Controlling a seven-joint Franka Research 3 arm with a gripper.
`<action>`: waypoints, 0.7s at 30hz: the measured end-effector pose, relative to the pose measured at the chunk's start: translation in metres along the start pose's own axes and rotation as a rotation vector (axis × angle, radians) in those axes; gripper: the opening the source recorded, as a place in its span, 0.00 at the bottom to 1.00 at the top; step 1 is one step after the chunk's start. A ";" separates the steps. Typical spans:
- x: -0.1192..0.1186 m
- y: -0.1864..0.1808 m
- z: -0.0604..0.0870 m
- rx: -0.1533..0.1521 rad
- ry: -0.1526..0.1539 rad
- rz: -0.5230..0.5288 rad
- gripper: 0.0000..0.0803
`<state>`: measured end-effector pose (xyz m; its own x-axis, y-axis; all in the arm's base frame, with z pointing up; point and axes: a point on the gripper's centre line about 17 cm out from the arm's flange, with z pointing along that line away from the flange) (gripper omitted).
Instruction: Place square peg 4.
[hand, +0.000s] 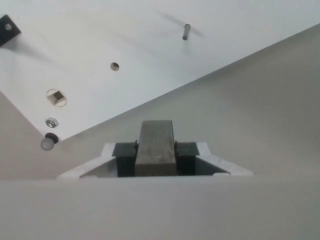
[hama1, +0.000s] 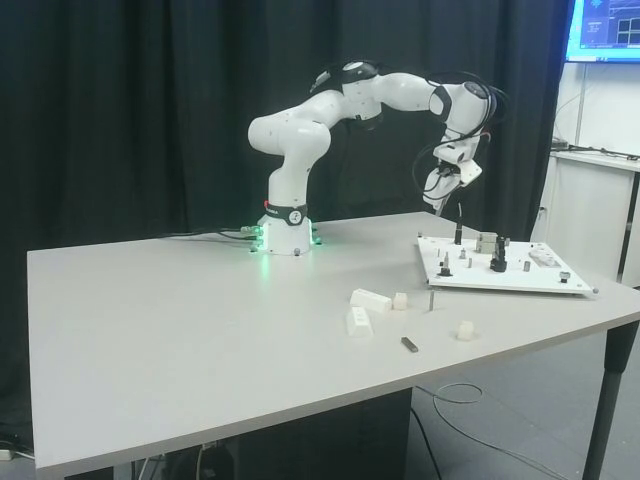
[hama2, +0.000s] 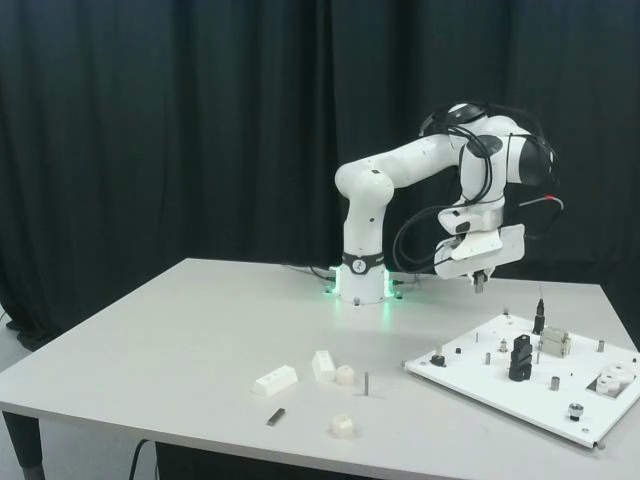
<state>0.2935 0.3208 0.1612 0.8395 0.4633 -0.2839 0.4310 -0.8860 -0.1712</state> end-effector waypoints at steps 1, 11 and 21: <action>0.000 0.000 0.000 -0.001 -0.001 0.002 0.19; -0.001 0.002 -0.002 -0.011 -0.004 0.011 0.19; 0.006 0.008 -0.011 -0.035 0.032 0.067 0.19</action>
<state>0.3056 0.3162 0.1689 0.8766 0.4027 -0.2635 0.3846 -0.9153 -0.1196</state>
